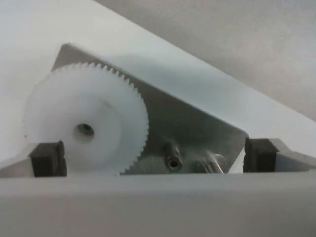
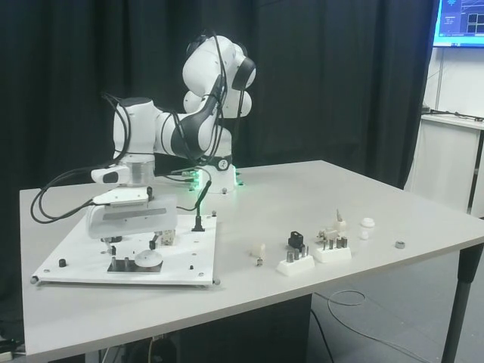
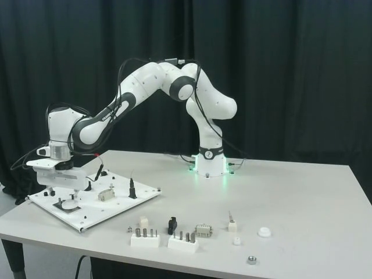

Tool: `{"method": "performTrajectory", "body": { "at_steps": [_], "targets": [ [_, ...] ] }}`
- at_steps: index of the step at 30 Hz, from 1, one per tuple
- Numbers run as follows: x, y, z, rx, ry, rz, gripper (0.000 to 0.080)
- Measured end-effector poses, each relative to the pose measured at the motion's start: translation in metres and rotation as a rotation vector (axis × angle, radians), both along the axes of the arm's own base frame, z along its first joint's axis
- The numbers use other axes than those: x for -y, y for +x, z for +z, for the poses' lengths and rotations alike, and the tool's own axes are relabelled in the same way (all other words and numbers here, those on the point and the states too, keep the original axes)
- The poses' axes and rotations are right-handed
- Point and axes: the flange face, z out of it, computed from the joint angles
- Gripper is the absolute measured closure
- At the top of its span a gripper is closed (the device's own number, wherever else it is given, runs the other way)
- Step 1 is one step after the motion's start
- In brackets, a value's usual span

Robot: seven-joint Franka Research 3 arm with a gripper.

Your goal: Insert large gear.

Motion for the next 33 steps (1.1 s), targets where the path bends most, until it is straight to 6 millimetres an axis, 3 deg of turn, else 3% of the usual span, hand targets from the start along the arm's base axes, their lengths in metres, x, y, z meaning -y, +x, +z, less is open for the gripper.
{"method": "performTrajectory", "body": {
  "at_steps": [33],
  "targets": [
    [0.0075, -0.0043, -0.0096, 0.033, 0.007, -0.041, 0.0003]
  ]
}}
